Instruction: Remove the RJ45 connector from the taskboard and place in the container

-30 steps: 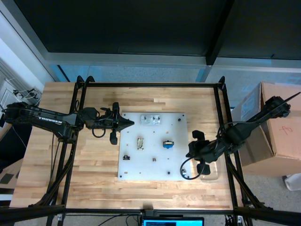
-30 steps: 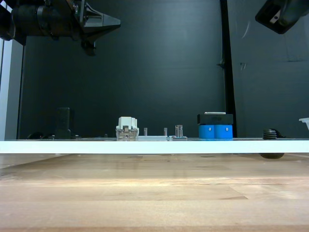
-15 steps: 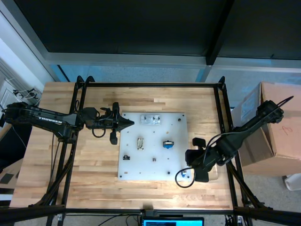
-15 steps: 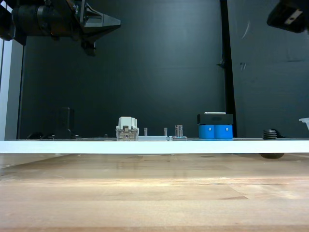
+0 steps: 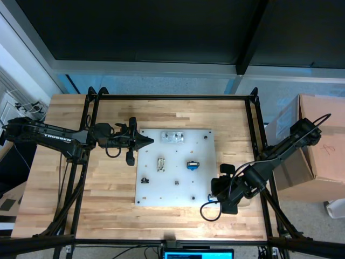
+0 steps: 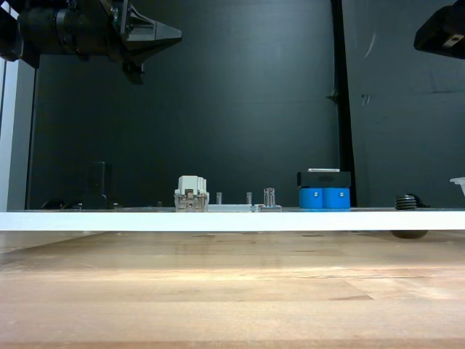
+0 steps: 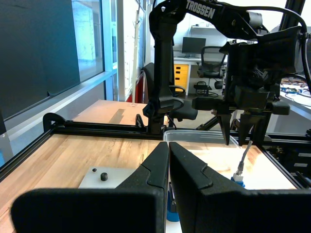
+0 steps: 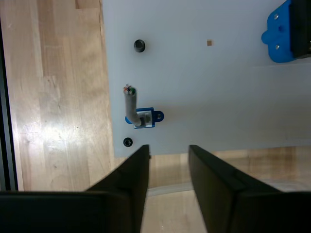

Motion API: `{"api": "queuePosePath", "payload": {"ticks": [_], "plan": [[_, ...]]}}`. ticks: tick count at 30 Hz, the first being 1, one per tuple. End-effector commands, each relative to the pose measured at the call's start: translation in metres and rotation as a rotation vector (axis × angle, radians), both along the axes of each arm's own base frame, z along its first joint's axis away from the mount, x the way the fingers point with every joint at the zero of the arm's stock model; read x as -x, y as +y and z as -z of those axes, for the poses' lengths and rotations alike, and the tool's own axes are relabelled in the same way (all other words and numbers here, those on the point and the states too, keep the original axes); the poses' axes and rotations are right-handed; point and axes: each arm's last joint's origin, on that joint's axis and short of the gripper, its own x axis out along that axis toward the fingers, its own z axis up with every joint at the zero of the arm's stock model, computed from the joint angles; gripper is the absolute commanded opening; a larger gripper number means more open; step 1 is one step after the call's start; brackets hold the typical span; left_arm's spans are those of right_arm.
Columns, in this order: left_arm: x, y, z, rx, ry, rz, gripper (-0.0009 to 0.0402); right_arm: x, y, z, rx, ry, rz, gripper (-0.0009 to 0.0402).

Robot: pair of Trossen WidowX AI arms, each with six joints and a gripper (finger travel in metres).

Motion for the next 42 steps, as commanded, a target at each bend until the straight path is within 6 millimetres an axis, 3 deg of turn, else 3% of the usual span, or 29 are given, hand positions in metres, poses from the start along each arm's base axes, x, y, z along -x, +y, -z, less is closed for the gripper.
{"api": "queuePosePath", "payload": {"ticks": [1,10,31,42], "plan": [[0.0,0.0,0.0,0.0,-0.001,0.0,0.0,-0.004,0.003,0.006,0.005,-0.001,-0.003,0.0172],[0.0,0.0,0.0,0.0,-0.001,0.0,0.0,-0.008,0.011,0.025,0.014,-0.023,-0.012,0.0228],[0.0,0.0,0.0,0.0,-0.001,0.0,0.0,-0.015,0.019,0.056,0.008,-0.053,-0.049,0.022],[0.0,0.0,0.0,0.0,-0.001,0.0,0.0,-0.014,0.018,0.059,0.015,-0.05,-0.055,0.0206]]}}
